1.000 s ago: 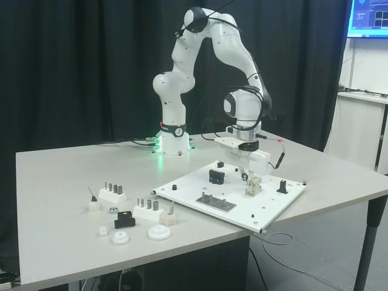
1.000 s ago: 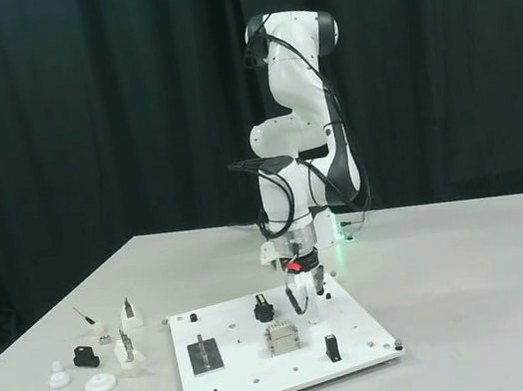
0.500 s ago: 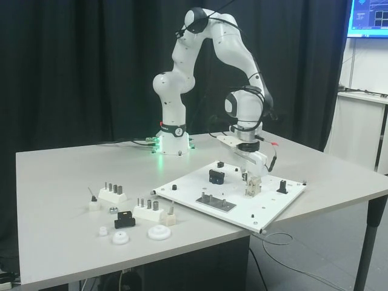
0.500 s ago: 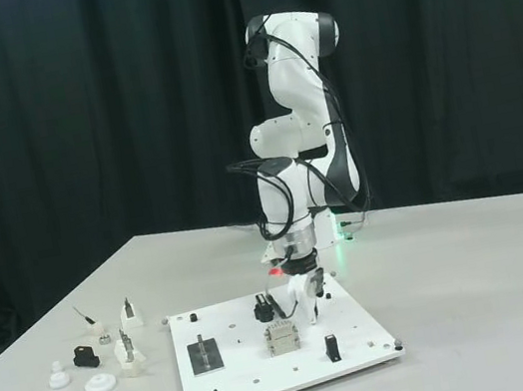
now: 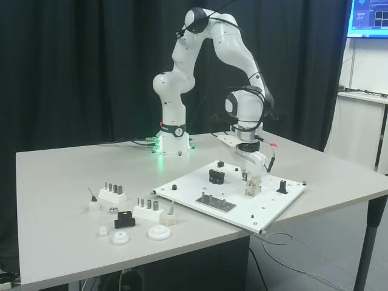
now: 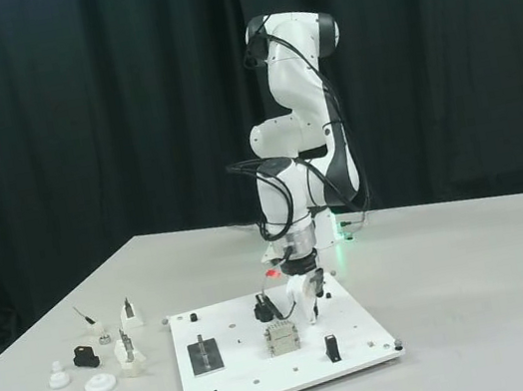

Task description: Insert BNC.

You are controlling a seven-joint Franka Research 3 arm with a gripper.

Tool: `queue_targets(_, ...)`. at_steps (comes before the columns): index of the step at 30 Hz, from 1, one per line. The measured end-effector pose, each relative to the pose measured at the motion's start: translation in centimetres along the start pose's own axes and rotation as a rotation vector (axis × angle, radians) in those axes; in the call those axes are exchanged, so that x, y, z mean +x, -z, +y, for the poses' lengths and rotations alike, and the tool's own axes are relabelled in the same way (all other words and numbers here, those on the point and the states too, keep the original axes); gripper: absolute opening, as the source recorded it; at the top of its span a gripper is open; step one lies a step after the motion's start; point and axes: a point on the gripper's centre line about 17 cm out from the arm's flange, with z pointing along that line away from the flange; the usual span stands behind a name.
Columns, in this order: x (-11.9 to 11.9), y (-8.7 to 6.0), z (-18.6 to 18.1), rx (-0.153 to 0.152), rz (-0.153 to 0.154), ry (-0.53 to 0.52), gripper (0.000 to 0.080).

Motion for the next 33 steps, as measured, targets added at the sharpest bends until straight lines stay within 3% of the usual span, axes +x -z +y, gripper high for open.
queue_targets(14, 0.0, 0.2, 0.1, -0.008, -0.002, -0.002, 0.0131)
queue_targets(15, 0.0, 0.3, 0.0, -0.008, -0.003, -0.003, 0.0328)
queue_targets(19, -0.1, 0.8, -0.2, -0.011, -0.008, -0.001, 0.0328)
queue_targets(20, -0.1, 1.1, -0.2, -0.012, -0.01, -0.001, 0.0657)
queue_targets(25, -0.3, 2.2, -0.5, -0.02, -0.014, 0.011, 0.0657)
queue_targets(26, -0.3, 2.4, -0.5, -0.022, -0.013, 0.014, 0.0773)
queue_targets(33, -0.4, 3.8, -0.6, -0.042, -0.011, 0.03, 0.0793)
